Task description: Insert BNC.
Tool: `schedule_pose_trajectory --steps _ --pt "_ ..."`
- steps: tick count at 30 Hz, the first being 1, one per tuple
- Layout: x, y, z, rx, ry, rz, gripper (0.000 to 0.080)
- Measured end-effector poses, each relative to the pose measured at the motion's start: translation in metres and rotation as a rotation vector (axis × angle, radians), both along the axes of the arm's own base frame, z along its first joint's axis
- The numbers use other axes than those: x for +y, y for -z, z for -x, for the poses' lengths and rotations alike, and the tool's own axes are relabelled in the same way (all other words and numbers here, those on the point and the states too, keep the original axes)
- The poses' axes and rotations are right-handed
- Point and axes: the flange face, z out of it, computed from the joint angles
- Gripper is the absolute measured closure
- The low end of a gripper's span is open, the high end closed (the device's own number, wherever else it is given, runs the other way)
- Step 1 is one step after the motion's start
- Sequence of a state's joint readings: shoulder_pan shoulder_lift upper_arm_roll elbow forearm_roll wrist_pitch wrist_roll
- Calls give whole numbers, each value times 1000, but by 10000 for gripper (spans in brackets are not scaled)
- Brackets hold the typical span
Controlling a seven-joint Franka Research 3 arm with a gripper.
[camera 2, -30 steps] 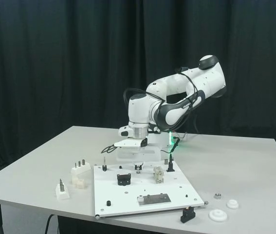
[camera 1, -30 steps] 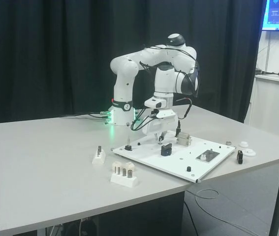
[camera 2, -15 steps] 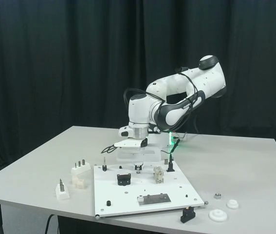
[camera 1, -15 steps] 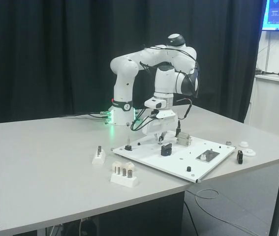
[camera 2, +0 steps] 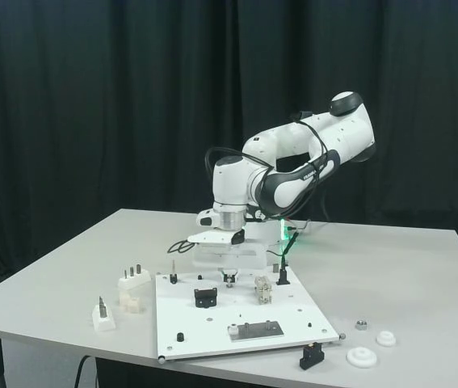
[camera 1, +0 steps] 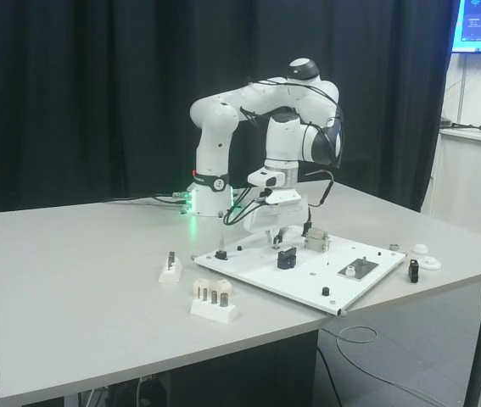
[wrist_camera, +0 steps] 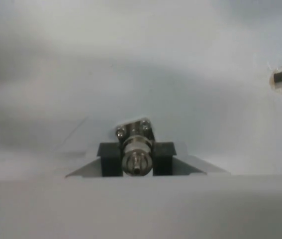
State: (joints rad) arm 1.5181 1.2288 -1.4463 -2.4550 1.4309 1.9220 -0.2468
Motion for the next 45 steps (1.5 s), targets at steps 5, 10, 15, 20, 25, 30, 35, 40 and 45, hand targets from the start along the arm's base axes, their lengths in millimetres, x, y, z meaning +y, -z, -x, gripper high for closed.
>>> schedule_pose_trajectory --steps 5,10,15,20,25,30,35,40,45 --pt "0 0 0 -3 40 -2 677" --pt "0 0 0 -4 89 -3 677" --pt "0 0 0 -4 142 -4 677" --pt "0 2 1 -5 188 -7 677" --pt "-1 7 1 -10 240 -12 677" --pt "-1 6 1 -12 286 -15 677" --pt "-1 5 1 -12 313 -19 677" --pt "-1 6 1 -9 314 -17 677" --pt "-1 7 1 -9 313 -13 677"
